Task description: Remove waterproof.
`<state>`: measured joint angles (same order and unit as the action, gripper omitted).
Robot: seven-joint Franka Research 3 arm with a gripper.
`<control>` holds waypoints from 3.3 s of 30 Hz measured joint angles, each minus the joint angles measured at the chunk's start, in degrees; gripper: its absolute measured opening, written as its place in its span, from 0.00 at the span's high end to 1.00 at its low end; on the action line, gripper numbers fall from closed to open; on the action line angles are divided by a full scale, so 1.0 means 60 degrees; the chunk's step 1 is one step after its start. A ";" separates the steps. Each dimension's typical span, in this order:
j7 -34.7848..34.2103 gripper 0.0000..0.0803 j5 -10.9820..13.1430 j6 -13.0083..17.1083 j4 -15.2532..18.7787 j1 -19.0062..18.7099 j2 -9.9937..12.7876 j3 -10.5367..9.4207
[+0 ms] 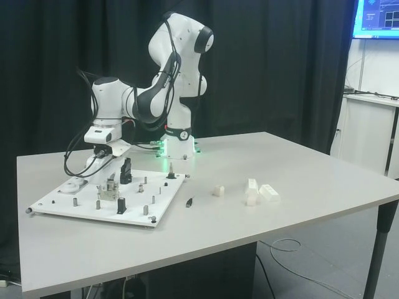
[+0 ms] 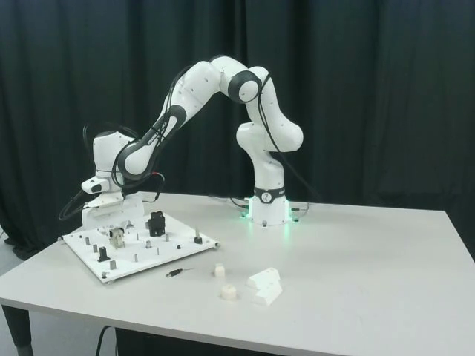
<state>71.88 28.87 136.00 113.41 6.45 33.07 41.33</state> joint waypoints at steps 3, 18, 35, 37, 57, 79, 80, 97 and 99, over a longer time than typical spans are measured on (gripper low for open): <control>0.0000 0.61 0.0000 0.0000 0.0000 -0.0004 -0.0002 0.0001; 0.0000 0.61 0.0000 0.0000 0.0002 -0.0004 -0.0006 0.0008; 0.0000 0.61 0.0000 -0.0003 0.0003 -0.0013 -0.0013 0.0010; 0.0000 0.61 0.0000 -0.0004 0.0003 -0.0013 -0.0017 0.0010; 0.0000 0.61 0.0000 -0.0020 0.0008 -0.0011 -0.0047 0.0025; 0.0000 0.61 0.0000 -0.0050 0.0011 -0.0012 -0.0090 0.0044; 0.0000 0.61 0.0000 -0.0050 0.0011 -0.0012 -0.0092 0.0045; -0.0001 0.61 -0.0087 -0.0235 -0.0003 -0.0039 -0.0614 0.0157; -0.0001 0.61 -0.0146 -0.0316 0.0003 -0.0039 -0.0747 0.0178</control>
<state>71.87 28.00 134.10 113.43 6.21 28.58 42.39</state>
